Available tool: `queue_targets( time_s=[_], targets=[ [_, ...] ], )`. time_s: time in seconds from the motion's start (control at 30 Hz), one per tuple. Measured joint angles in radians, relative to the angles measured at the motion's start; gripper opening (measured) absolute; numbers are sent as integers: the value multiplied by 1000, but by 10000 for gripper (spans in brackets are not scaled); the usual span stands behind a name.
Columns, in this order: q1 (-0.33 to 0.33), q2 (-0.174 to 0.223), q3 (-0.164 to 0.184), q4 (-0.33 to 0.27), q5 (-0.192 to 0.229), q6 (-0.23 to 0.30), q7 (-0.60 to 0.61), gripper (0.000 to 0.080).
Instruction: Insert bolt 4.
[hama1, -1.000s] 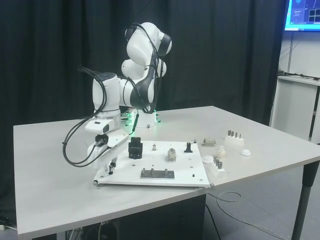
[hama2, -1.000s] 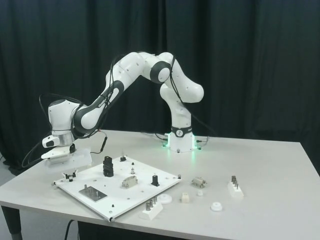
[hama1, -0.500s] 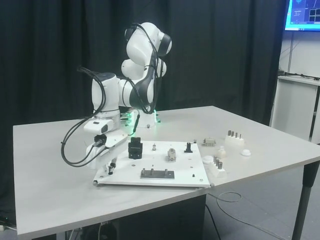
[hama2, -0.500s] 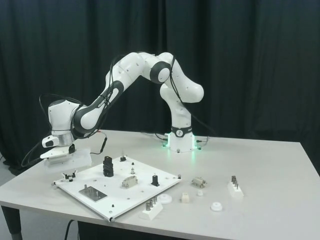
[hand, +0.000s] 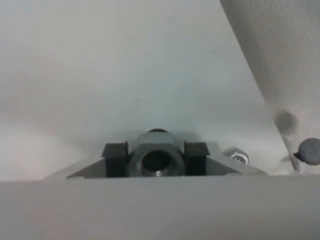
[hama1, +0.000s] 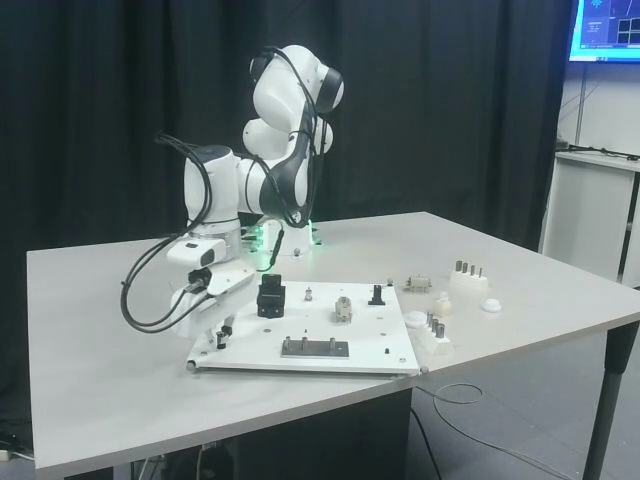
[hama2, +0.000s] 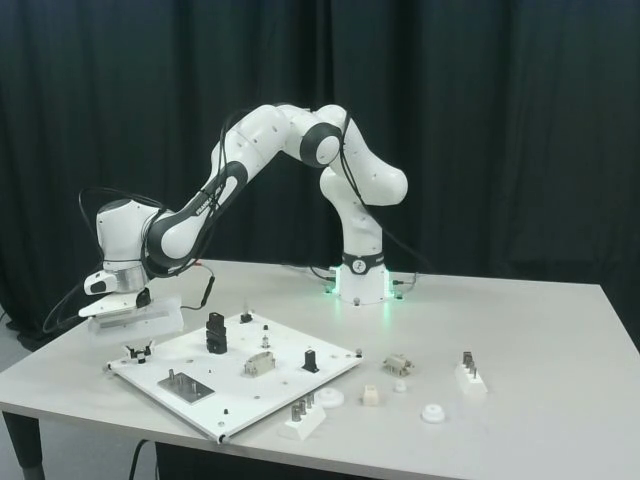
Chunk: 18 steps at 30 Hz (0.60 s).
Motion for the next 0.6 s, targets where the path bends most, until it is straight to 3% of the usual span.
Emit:
queue_targets(
  time_s=[0.2, 0.6],
  targets=[
    [0, 0, 0, 0, 0, 1, 31, 237],
    [0, 0, 0, 0, 0, 2, 217, 237]
  ],
)
